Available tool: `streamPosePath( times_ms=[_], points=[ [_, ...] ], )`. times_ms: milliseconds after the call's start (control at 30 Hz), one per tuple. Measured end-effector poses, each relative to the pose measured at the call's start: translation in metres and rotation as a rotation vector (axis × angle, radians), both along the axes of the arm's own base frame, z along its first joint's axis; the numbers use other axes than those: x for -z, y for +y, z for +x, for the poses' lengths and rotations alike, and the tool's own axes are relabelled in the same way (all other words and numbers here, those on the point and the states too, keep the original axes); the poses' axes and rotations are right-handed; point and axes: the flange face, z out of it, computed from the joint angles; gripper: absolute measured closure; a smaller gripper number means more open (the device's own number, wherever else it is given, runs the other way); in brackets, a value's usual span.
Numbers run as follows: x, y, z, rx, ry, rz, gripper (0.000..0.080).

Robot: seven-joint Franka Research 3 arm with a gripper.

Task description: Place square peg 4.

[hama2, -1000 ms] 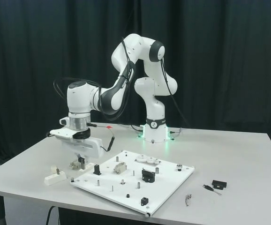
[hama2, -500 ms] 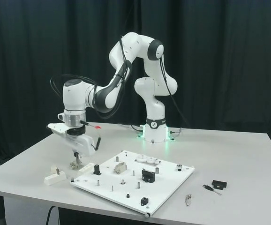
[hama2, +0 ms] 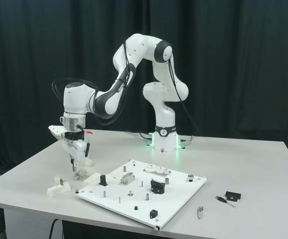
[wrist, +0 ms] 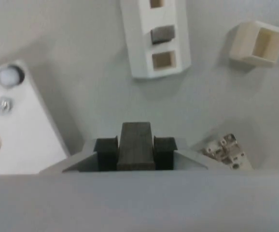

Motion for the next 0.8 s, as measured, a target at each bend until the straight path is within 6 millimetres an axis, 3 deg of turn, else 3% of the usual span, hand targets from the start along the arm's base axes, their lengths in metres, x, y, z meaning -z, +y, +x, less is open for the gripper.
streamPosePath(
  times_ms=[333, 800],
  points=[
    [0.017, -0.014, -0.013, 0.078, -0.069, 0.012, 0.0649],
    [0.038, -0.023, -0.015, 0.074, -0.109, -0.015, 0.0649]
  ],
)
